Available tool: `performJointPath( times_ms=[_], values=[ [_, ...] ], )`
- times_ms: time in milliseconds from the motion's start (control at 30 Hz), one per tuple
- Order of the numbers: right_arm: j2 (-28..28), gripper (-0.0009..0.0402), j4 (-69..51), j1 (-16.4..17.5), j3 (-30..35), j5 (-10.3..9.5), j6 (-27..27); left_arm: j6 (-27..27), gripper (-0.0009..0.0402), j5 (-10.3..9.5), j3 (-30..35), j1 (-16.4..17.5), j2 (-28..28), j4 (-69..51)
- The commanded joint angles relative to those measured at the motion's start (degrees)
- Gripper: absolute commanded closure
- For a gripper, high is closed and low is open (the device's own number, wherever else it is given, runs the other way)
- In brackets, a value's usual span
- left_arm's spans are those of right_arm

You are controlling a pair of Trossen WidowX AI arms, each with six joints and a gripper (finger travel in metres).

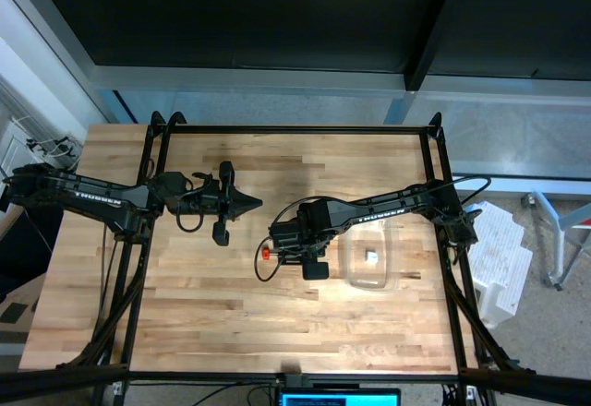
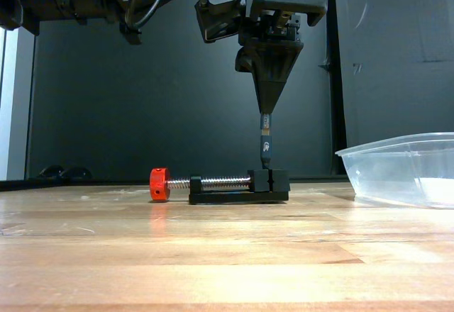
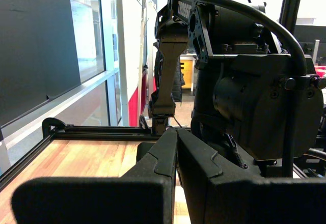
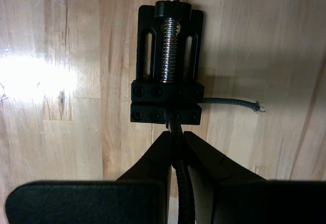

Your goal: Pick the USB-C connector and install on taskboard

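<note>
Pale wooden counter (image 1: 231, 314) fills a black frame, with dark panels and a window strip beyond. One taskboard (image 2: 237, 186) lies near the counter's middle, its red-orange knob (image 2: 159, 184) at the left end. Only the low view shows the board in full side profile; from above it is largely hidden under the arm. The right gripper (image 2: 265, 110) hangs point-down over the board's right end. It is clamped on the single USB-C connector (image 2: 266, 145), which stands upright with its lower end meeting the top of the block. The right wrist view alone shows the connector's dark cable running back between the fingers (image 4: 204, 158), and a braided wire (image 4: 229, 102) with a frayed end lying on the wood against the block. Just right of the board sits one clear plastic tray (image 1: 392, 258) holding one small white-grey square piece (image 1: 371, 255). Farther back and to the left, well apart from the board, the left gripper (image 1: 254, 205) hangs above the counter, pointing right. Its own wrist view shows its fingers pressed together on nothing.
</note>
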State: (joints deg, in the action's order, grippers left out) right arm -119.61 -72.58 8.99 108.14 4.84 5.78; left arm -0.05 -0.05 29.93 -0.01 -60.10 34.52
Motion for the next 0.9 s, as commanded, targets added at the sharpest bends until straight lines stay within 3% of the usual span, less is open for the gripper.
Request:
performJointPath(
  times_ms=[33, 900],
  values=[
    [0.0, 0.0394, 0.0, 0.0, 0.0, -0.13, -0.1, 0.0, 0.0393, 0.02, 0.0, 0.0, 0.0, 0.0],
    [0.7, 0.0394, 0.1, 0.0, 0.0, -0.42, -0.3, 0.0, 0.0393, 0.02, 0.0, 0.0, 0.0, 0.0]
  ],
)
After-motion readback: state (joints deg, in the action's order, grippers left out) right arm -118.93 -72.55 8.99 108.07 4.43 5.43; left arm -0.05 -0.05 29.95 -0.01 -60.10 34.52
